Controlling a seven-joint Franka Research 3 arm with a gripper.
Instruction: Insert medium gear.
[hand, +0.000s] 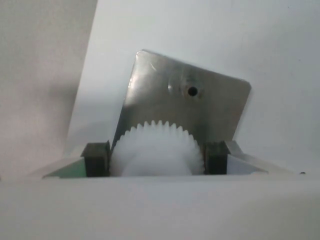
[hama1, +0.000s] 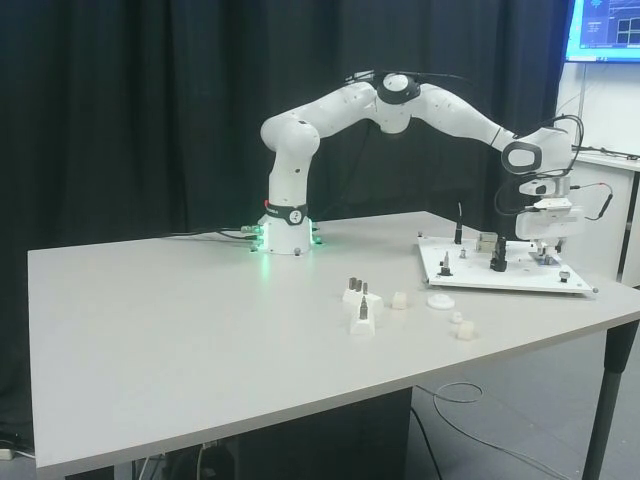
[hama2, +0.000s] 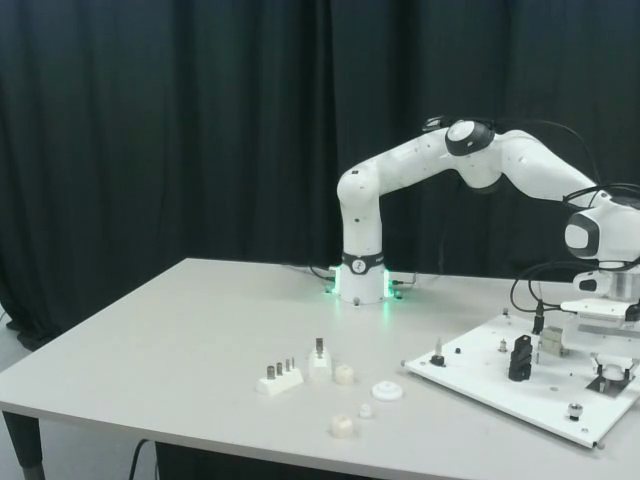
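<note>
Your gripper (hand: 156, 159) holds the one medium gear (hand: 157, 149) clamped between its two black fingers (hand: 95, 159).

Just below the gear you see one grey metal plate (hand: 200, 107) with a single small hole (hand: 192, 91), lying on the white board (hama1: 470, 274). You can read no writing or brand anywhere. Well away from the hand, several small white parts (hama2: 386, 390) sit on the grey table (hama1: 180, 330).

Gripper (hand: 156, 159) low over metal plate (hand: 187, 102) — black fixture (hama2: 519, 358) near; table (hama1: 200, 310) left of board (hama1: 500, 277) open.
</note>
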